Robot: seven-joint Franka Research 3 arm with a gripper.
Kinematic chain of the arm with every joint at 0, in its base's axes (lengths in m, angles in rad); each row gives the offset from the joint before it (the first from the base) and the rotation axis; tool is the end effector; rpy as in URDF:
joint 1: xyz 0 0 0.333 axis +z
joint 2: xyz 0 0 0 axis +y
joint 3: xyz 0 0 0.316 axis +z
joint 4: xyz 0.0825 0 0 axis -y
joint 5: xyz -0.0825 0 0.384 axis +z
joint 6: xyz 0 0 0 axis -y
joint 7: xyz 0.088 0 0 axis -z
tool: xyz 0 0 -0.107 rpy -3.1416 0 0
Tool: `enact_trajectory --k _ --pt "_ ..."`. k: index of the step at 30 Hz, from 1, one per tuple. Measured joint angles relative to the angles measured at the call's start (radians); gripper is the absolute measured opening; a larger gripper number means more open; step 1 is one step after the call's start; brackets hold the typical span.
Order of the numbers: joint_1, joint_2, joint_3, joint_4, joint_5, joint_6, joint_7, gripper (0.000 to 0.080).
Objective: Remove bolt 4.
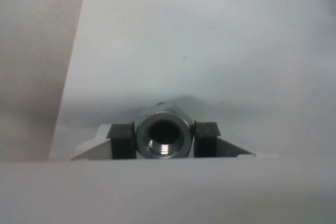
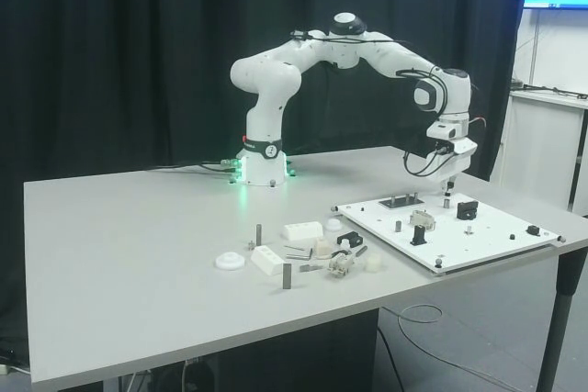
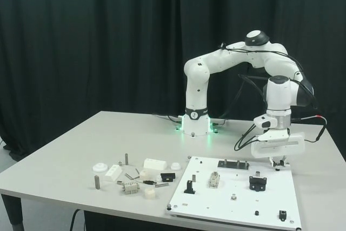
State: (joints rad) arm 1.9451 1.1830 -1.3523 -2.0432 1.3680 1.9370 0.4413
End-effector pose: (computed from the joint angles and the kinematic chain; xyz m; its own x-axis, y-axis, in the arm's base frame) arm 0.4222 0.3888 0.2153 0.8916 -0.4525 -0.0184 -0.4528 -0.8899 -0.0558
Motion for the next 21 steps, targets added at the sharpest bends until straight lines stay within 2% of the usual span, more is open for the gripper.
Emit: enact_trajectory --k 14,21 --pt "0.001 0.001 0.004 0.0 -0.004 0.007 -0.003 0.0237" --pt "0.003 0.001 0.008 0.0 -0.004 0.015 -0.054 0.0237"
